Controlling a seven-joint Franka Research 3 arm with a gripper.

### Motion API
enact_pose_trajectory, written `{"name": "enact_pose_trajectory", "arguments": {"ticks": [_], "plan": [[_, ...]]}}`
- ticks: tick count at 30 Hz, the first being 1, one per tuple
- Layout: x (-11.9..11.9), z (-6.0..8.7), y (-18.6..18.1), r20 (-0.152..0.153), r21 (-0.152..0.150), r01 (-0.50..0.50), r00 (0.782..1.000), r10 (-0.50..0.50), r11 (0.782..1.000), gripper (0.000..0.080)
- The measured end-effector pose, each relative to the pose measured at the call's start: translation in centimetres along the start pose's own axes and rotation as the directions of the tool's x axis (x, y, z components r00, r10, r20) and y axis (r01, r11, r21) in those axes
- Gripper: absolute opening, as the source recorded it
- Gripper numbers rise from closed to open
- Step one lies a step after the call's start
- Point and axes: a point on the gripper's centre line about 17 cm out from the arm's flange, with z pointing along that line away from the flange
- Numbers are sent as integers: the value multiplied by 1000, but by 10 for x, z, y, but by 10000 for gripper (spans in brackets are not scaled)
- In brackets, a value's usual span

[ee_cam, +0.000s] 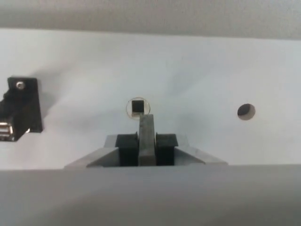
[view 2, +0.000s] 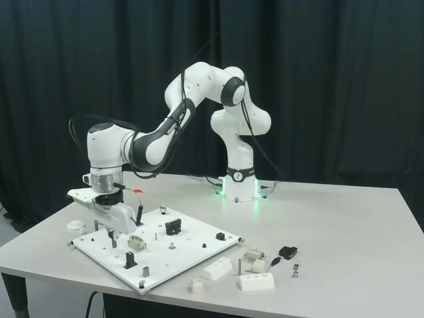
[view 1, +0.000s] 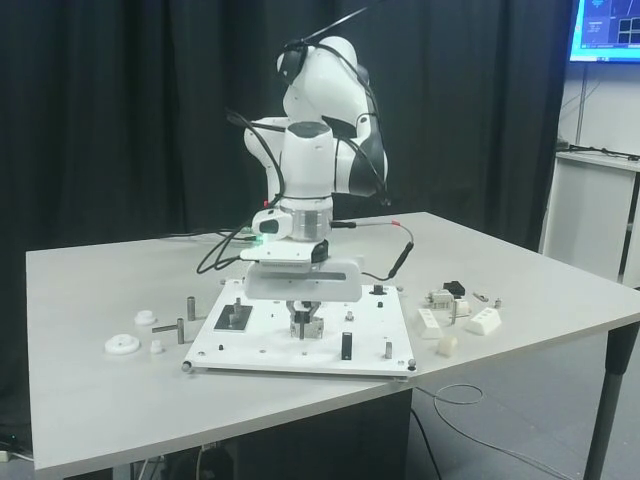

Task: Place square peg 3.

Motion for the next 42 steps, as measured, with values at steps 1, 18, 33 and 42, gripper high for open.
{"name": "enact_pose_trajectory", "arguments": {"ticks": [1,18,33,42], "plan": [[0,-1,0,-1,0,0,1000,0,1000,76],[1,-4,0,-4,0,1,1000,-1,1000,76],[1,-4,1,-4,0,1,1000,-1,1000,76],[1,-4,1,-4,-1,1,1000,-1,1000,76]]}}
